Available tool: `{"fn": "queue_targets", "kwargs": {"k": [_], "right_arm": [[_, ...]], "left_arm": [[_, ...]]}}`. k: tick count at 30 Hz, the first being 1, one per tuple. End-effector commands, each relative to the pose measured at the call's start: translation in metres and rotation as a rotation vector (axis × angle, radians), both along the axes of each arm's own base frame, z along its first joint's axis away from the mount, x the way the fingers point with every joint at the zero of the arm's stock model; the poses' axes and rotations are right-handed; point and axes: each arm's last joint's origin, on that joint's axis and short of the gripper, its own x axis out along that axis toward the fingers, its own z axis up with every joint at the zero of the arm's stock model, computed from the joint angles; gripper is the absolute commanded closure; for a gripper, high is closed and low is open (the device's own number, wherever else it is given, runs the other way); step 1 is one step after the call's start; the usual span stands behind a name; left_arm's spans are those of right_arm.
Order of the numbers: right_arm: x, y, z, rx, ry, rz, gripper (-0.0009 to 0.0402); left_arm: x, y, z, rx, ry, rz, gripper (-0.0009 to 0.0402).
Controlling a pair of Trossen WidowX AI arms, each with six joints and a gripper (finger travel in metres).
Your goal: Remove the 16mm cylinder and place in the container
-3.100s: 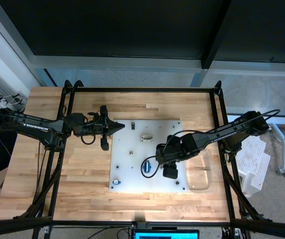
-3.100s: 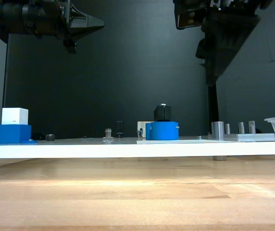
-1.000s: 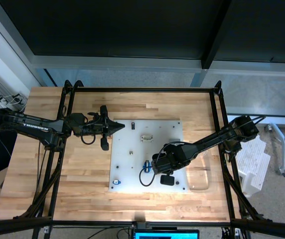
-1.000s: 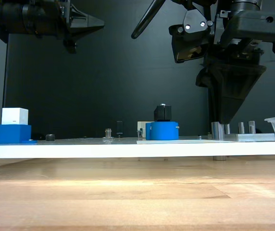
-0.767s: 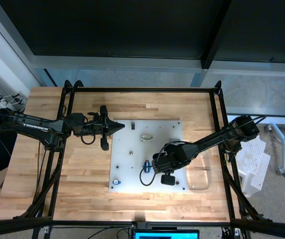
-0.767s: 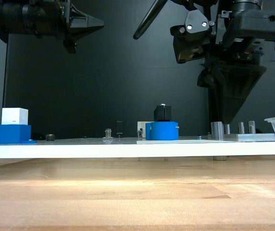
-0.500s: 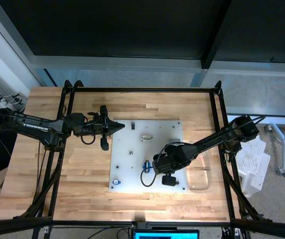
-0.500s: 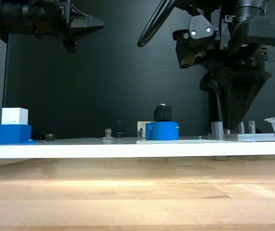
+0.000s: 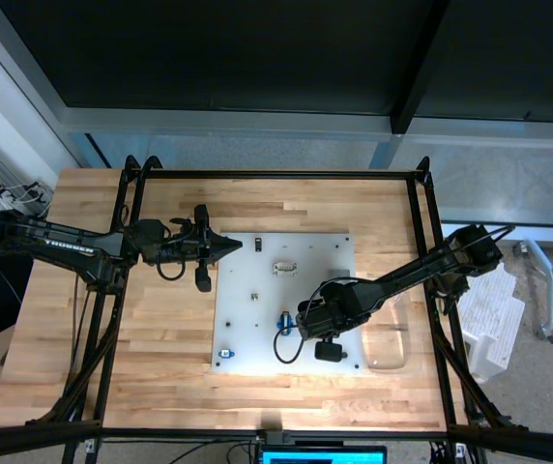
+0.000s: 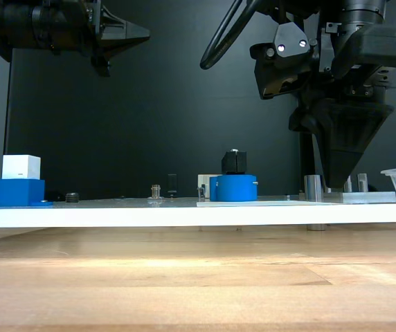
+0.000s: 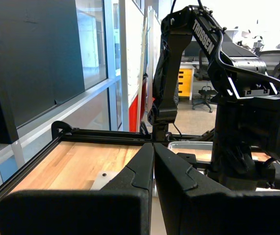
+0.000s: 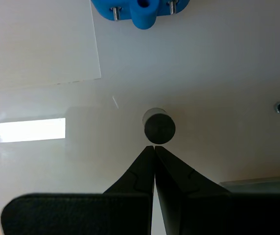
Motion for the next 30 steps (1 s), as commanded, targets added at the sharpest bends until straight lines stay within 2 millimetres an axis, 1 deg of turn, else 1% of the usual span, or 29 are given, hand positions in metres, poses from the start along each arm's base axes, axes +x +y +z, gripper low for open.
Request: {"fn": "queue_targets", "kwargs": {"k": [1, 11, 14, 17, 19, 22, 30], "right_arm": [[0.0, 0.001, 0.002, 0.026, 0.004, 0.006, 0.0393], [0.008, 0.004, 0.038, 0.026, -0.007, 0.006, 0.0393], [0.009, 0.004, 0.042, 0.018, -0.019, 0.002, 0.0393], [0.009, 0.003, 0.041, 0.013, -0.017, 0.001, 0.0392], [0.01, 0.003, 0.04, -0.001, -0.02, -0.003, 0.0383], [0.01, 0.003, 0.04, -0.004, -0.022, -0.005, 0.035], [0.009, 0.001, 0.036, -0.026, -0.027, -0.023, 0.0213]], "left_arm": [[0.0, 0.0, 0.0, 0.0, 0.0, 0.0, 0.0393], [0.0, 0.0, 0.0, 0.0, 0.0, 0.0, 0.0393], [0.0, 0.0, 0.0, 0.0, 0.0, 0.0, 0.0393], [0.0, 0.0, 0.0, 0.0, 0.0, 0.0, 0.0393], [0.0, 0.0, 0.0, 0.0, 0.0, 0.0, 0.0393], [0.0, 0.0, 0.0, 0.0, 0.0, 0.0, 0.0393], [0.0, 0.0, 0.0, 0.0, 0.0, 0.0, 0.0393]]}}
